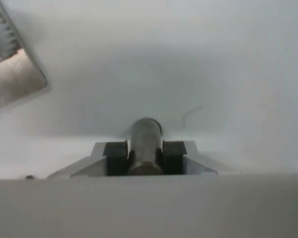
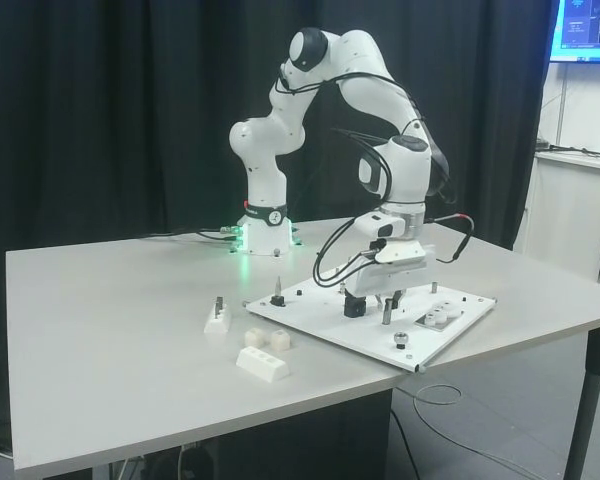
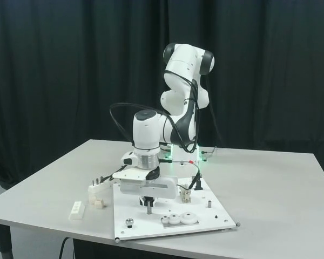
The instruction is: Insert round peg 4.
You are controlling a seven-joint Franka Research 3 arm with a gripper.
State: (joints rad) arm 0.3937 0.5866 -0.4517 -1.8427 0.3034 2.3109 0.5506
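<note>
The grey metal round peg (image 1: 145, 145) sits clamped between the two black fingertip pads (image 1: 116, 156) of the white arm's gripper (image 1: 145, 157), which is closed on it. In the wrist view the peg stands out past the pads over the bare face of the flat white task board (image 1: 198, 74), with a grey toothed gear (image 1: 1, 37) on a metal plate showing at one corner.

In the first room view the gripper (image 2: 388, 297) hangs low over the middle of the white board (image 2: 320, 330), pointing down, and the peg itself is too small to make out there. A row of white gears (image 2: 436, 315) lies on the board near its far edge, and a black block (image 2: 354, 305) stands just beside the gripper.

On the grey table (image 2: 110, 320), off the board's edge, rest a white rectangular holder block (image 2: 262, 363), a smaller white block (image 2: 265, 338) and a white stand with upright pins (image 2: 217, 318). Green light glows at the arm's base (image 2: 263, 237).
</note>
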